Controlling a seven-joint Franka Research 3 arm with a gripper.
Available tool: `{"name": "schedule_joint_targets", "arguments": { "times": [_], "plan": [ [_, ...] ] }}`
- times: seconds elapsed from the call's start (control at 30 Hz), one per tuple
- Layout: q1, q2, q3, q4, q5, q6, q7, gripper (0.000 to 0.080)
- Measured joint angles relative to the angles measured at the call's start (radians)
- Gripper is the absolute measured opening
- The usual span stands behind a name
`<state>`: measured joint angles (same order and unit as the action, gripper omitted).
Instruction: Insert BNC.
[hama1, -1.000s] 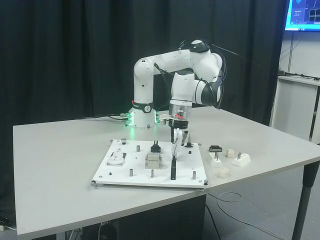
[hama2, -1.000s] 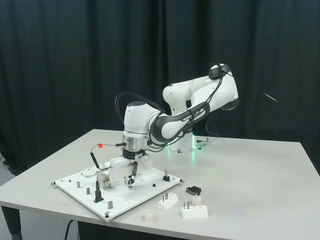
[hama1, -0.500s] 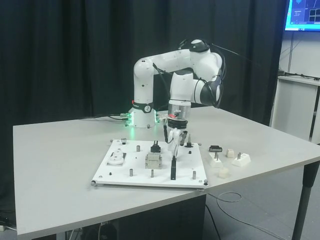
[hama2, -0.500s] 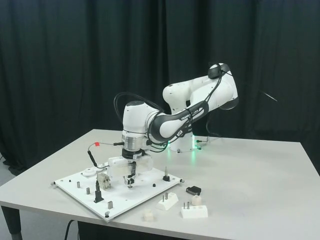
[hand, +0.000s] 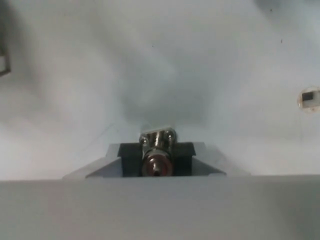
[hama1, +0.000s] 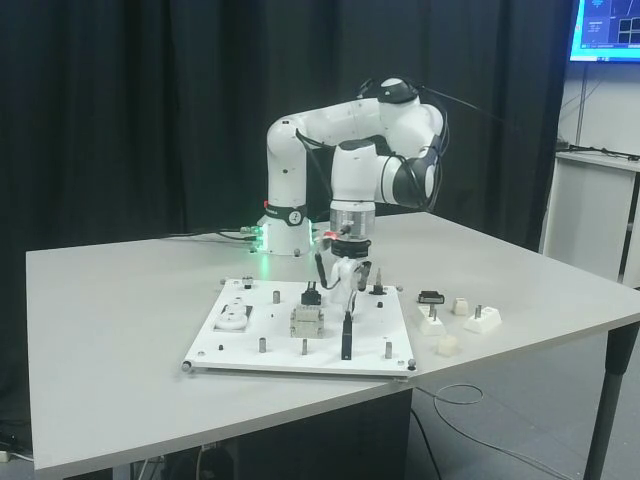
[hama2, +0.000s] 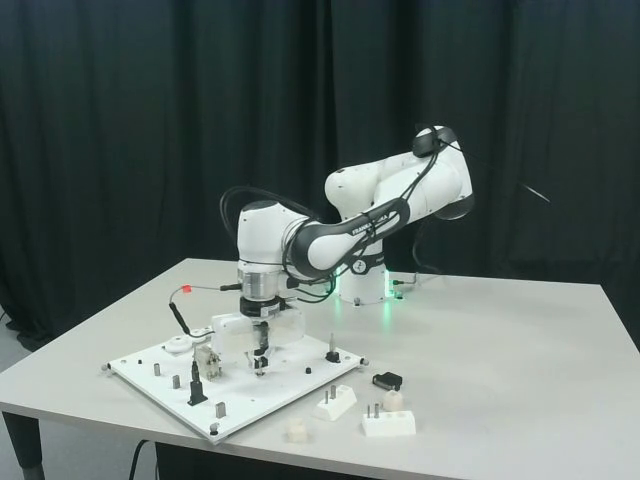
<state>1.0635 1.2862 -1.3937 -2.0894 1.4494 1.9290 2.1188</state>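
My gripper (hama1: 346, 288) hangs low over the middle of the white task board (hama1: 240, 345), its wide white fingers (hama2: 250, 328) shut on a dark BNC plug (hama2: 260, 358) that points down at the board (hama2: 245, 400). A black cable (hama2: 183, 310) with a small tag loops out from the plug to the side. In the wrist view a metal BNC socket (hand: 157, 150) with a square flange sits in a black mount directly below. A white band of my own hand hides everything nearer than the socket.
Several posts, a grey block (hama1: 306, 322) and a black upright bar (hama1: 346, 340) stand on the board near the gripper. Beside the board lie white blocks (hama1: 480, 320) (hama2: 388, 422) and a small black part (hama1: 432, 297). A green light glows at the arm's base (hama1: 262, 240).
The wrist has turned and shifted slightly sideways over the board, and the cable loop has swung with it. The plug stays in the gripper at about the same height.
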Motion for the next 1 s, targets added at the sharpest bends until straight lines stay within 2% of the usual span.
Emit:
{"name": "schedule_joint_targets", "arguments": {
  "times": [0.5, 1.0],
  "plan": [
    [-0.011, 0.002, -0.005, 0.009, -0.003, -0.025, 0.093, 0.0121],
    [-0.007, 0.010, -0.006, 0.014, -0.014, -0.025, 0.190, 0.0121]
  ]
}}
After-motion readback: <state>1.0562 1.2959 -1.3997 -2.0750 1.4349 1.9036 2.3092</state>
